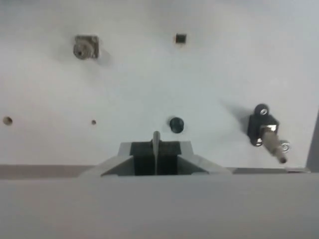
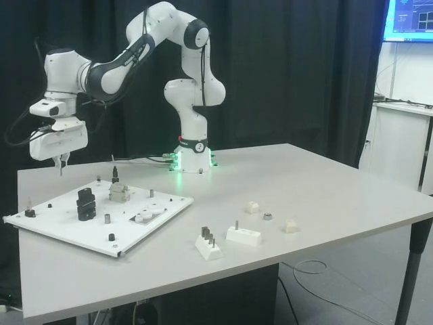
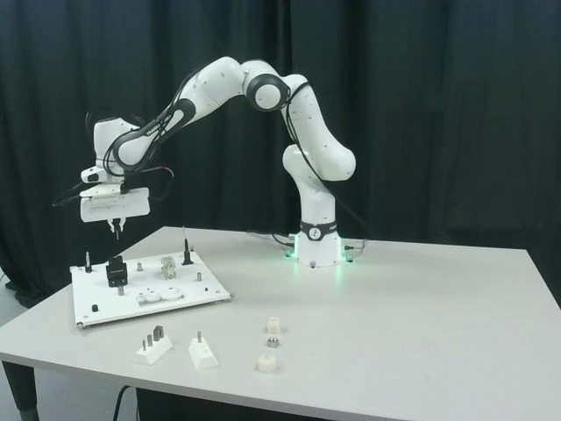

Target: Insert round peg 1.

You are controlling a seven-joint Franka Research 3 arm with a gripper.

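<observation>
Arm reaching out from its base and bending down over the far left part of the grey table (image 2: 325,196). Wrist pointing straight down. Gripper (image 2: 61,164) hanging in the air above the white board (image 2: 169,202), well clear of it, over the board's far corner.

Fingers (image 1: 144,158) standing close together, pinching a thin round peg (image 1: 156,142). Peg sticking straight down below the fingertips; also showing in the second room view (image 3: 115,229) as a short pin under the gripper. Peg touching nothing but the fingers.

Wrist view looking down on the board: a black knob (image 1: 176,124) just beside the peg's tip in the picture, a black bracket with a pin through it (image 1: 265,130) off to one side, a metal fitting (image 1: 85,48) and a small square hole (image 1: 181,38) farther off, two small round holes (image 1: 7,120) near the edge.

Two small white holder blocks (image 2: 209,246) sitting on the table in front of the board, each carrying upright pins. Three small loose parts (image 2: 268,217) lying beyond them.
</observation>
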